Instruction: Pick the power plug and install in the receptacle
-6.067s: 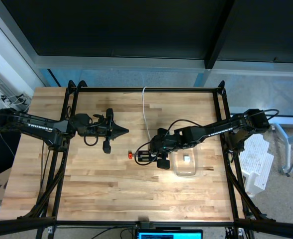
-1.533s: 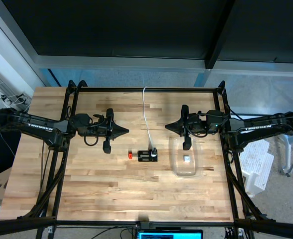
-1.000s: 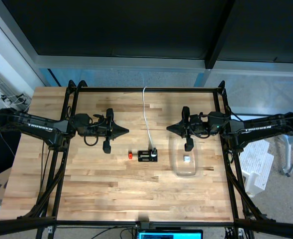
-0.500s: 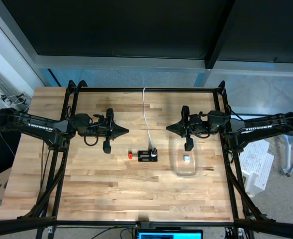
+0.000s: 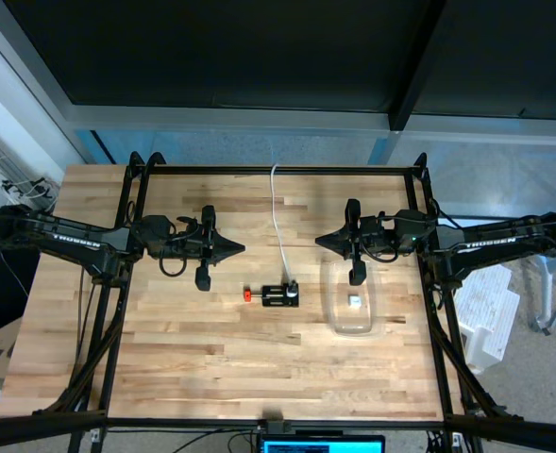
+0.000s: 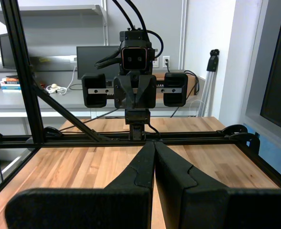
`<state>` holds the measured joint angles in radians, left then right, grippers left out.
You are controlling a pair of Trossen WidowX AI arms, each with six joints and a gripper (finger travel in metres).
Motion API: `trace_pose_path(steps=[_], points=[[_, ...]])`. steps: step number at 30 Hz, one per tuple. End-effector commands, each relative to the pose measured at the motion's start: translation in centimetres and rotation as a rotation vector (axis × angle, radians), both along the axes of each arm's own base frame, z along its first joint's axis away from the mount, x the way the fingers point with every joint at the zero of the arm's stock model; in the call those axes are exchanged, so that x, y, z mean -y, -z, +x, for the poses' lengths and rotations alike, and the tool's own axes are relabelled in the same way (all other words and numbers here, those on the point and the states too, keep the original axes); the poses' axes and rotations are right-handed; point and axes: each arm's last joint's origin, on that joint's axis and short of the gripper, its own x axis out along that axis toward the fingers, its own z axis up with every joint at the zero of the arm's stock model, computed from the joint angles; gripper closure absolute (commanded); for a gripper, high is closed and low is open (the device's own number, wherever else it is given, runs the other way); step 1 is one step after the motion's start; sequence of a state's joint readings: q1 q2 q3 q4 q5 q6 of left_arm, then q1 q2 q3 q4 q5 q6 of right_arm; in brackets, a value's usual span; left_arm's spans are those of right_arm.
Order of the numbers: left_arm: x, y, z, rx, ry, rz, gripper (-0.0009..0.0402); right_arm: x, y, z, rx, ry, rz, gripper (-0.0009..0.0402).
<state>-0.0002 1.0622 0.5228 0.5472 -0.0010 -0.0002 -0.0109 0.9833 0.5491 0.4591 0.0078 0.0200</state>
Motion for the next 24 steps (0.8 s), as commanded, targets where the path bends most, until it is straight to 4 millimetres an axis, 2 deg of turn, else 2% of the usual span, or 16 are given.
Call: trace_pose_path(steps=[1,24], points=[[0.0,0.0,0.0,0.0,0.0,0.0,0.0393,0.02,0.16,-0.02,-0.002,0.009,-0.002,0.0393],[-0.01,0.0,0.0,0.0,0.0,0.0,0.0393,0.0,0.54,-0.12,0.008,0.008,0.033,0.0393]])
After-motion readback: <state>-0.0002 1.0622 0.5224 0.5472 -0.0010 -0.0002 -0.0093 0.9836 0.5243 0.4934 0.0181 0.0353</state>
